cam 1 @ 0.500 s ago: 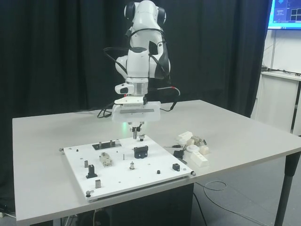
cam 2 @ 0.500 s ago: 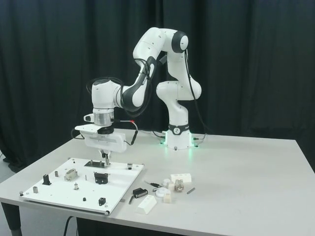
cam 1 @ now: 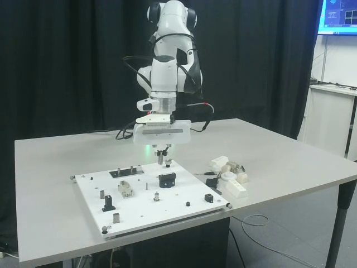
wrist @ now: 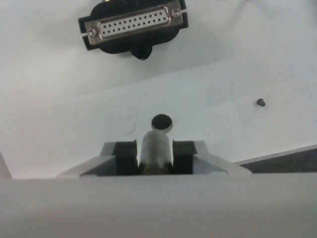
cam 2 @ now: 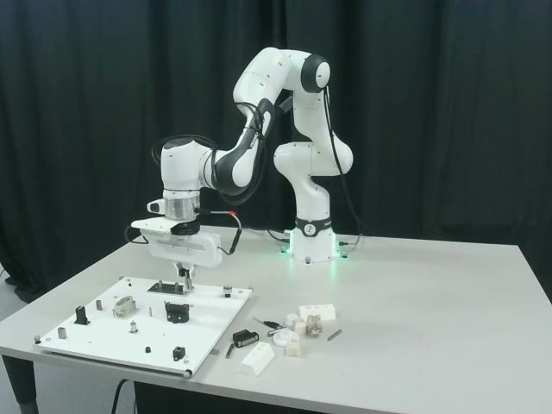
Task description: Place round peg 4.
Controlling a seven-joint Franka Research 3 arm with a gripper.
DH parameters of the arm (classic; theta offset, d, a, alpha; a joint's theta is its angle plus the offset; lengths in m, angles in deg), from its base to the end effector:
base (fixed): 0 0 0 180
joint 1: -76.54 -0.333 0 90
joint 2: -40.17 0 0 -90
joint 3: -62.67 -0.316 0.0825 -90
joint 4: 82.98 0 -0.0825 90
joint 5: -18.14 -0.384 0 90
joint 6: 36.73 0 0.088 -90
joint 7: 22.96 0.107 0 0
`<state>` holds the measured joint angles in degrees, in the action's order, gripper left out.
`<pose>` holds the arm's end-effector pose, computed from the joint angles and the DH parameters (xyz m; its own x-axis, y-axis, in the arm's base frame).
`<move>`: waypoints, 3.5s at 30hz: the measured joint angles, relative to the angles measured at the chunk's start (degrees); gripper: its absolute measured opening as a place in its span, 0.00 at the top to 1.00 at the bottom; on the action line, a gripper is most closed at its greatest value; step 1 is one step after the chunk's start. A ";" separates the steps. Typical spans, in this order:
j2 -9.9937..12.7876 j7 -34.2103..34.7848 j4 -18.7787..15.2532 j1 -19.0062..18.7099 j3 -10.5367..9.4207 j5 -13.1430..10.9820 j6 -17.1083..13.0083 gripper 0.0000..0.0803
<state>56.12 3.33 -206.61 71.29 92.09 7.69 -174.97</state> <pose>0.5175 -0.2278 0.2861 0.5416 -0.8403 0.0239 -0.8406 -0.5417 0.0011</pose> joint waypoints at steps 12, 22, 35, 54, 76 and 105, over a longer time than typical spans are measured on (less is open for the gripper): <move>0.03 0.52 0.05 -0.02 0.00 0.00 -0.18 0.81; 0.18 1.22 0.09 -0.02 0.00 0.00 -0.99 0.81; 0.53 1.47 0.10 0.00 0.00 0.00 -2.20 0.81; 1.74 1.52 0.91 0.03 0.01 0.00 -3.26 0.81; 1.82 1.52 1.08 -1.18 -0.17 -0.08 -2.78 0.81; 0.58 16.75 -0.42 -16.39 -0.91 1.06 2.91 0.81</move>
<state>56.70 20.09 -207.04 54.90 91.18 8.75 -172.06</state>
